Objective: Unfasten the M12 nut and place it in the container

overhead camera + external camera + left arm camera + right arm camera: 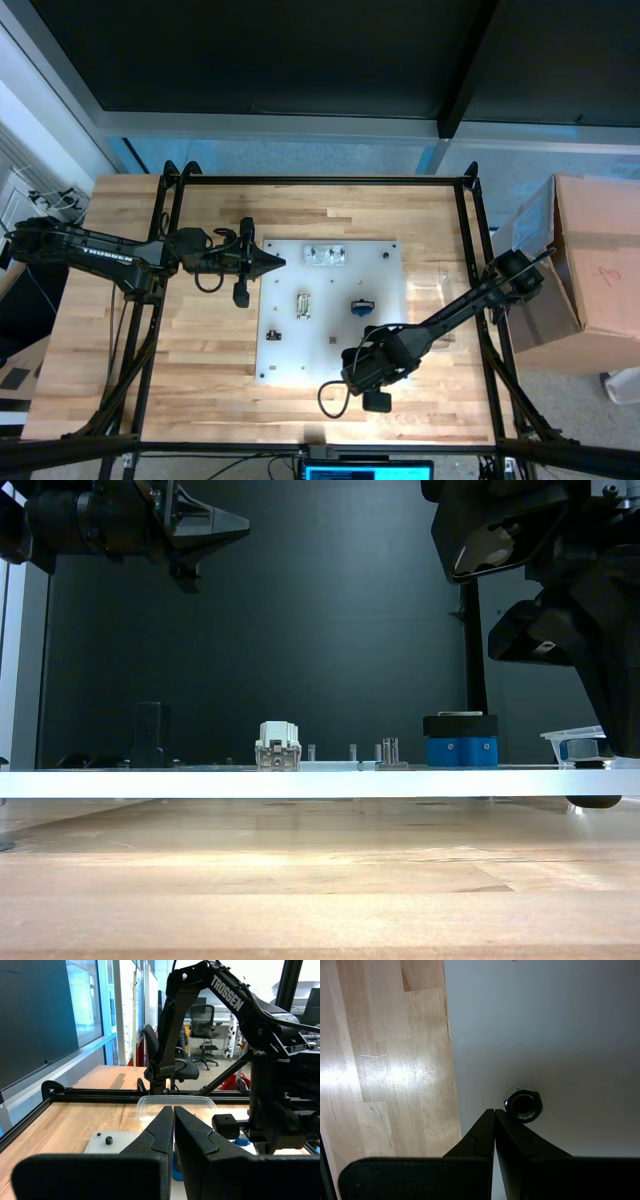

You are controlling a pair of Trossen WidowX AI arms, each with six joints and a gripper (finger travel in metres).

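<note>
Hovering shut, empty — left tool (173, 1109) over board (300, 350) edge, right tool (494, 1110) beside nut (523, 1105) in wrist view.

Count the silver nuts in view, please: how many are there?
1. The silver nut is on the white board, apparently on its stud, beside the shut right claw. The left claw, also shut, hangs above the board's far left edge. Others may be hidden.

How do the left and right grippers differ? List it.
The left gripper hangs high, level, over the board's far left; right gripper points down, low at its near right. Right gripper's fingers sit beside the nut on its stud, not gripping; left gripper is far from it. Both shut, empty.
</note>
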